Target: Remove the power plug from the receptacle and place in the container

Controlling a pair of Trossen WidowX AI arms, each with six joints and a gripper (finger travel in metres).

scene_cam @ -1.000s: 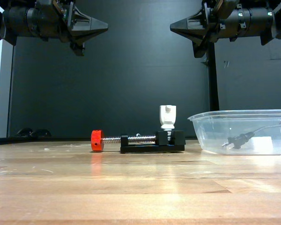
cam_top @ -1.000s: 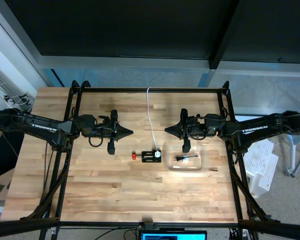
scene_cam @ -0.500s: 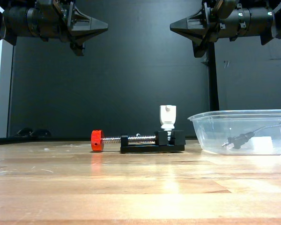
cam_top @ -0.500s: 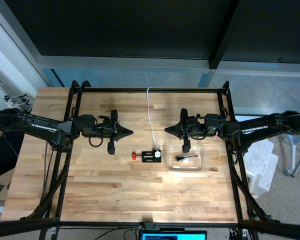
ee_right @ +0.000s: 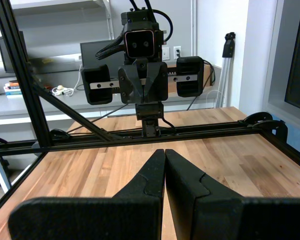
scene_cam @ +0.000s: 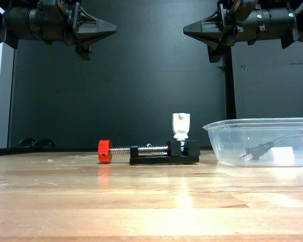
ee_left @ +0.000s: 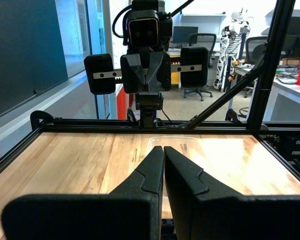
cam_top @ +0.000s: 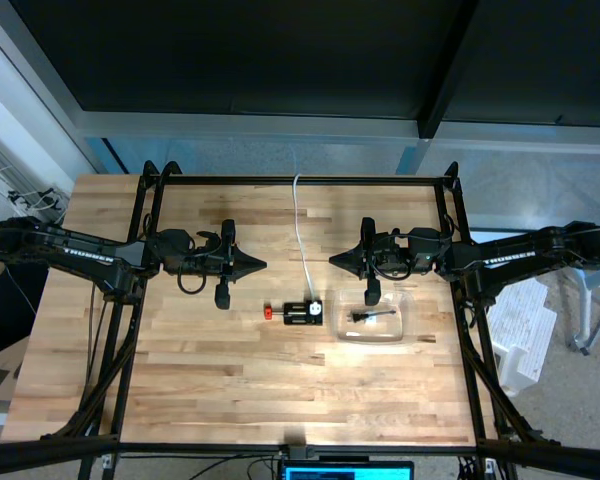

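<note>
Hanging high over the table (cam_top: 180,380), up and to the left of the socket (cam_top: 314,308) and well apart from it, the left gripper (cam_top: 261,265) points inward. Its jaws are pressed together with nothing between them.

The socket stands upright in a black clamp (scene_cam: 164,153). The clamp's red knob (scene_cam: 104,151) sticks out to the socket's left. A white cable (cam_top: 302,235) runs from the socket toward the table's far edge and, seen from above, passes between the two gripper tips.

Just right of the socket sits the clear tray (scene_cam: 227,141). The plug (scene_cam: 255,151) lies inside it, out of the socket, ringed by the tray's wall and beside a small white label (scene_cam: 283,155).

The right gripper (cam_top: 333,261) hangs high, up and to the right of the socket over the tray's far side. Its jaws are closed flat and hold nothing.

Compared with the pictures half a second and a second earlier, both arms, the plug, the tray and the socket are exactly where they were.

In all there are two grippers, one plug, one socket, one clamp, one tray and one white cable.
</note>
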